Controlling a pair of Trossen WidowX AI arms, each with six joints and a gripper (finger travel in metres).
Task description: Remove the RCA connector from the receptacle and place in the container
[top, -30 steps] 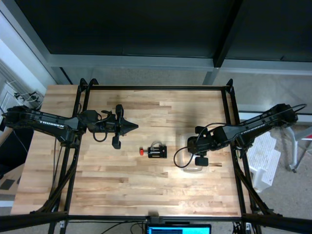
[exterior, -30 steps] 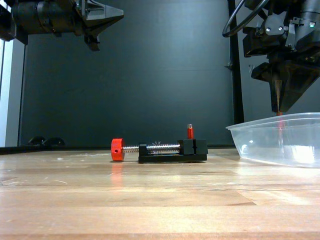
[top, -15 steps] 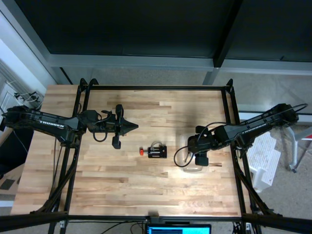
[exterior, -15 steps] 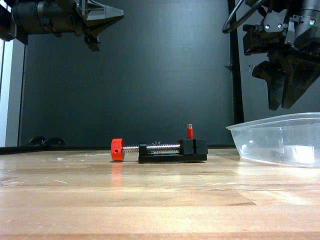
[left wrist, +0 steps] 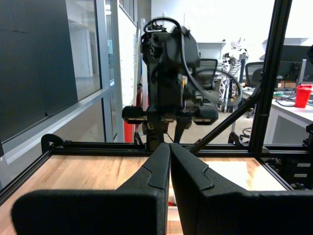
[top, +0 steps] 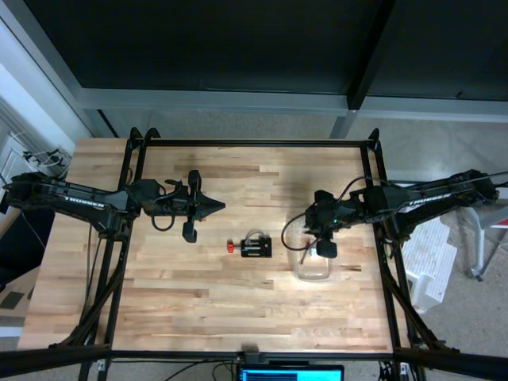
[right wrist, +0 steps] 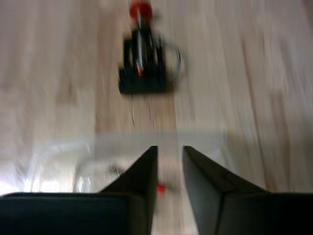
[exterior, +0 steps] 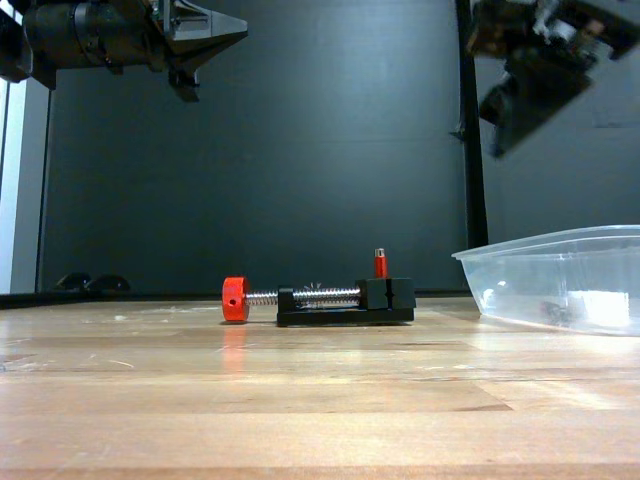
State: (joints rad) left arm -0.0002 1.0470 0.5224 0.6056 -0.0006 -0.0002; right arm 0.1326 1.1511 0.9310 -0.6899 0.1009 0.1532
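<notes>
RCA connector (top: 302,255) is lying inside the container (top: 319,275) in the high view, toward the tabletop's right edge. The right gripper (top: 308,230) is over the container's far end, the receptacle (top: 254,247) sits mid-tabletop, and the left gripper (top: 214,206) hangs nearer the left edge. Low view: connector's a dark speck on the container floor, right gripper up in the air. Left wrist view: gripper pinched closed, holding nothing. Right wrist view: fingers (right wrist: 139,177) slightly apart, empty
</notes>
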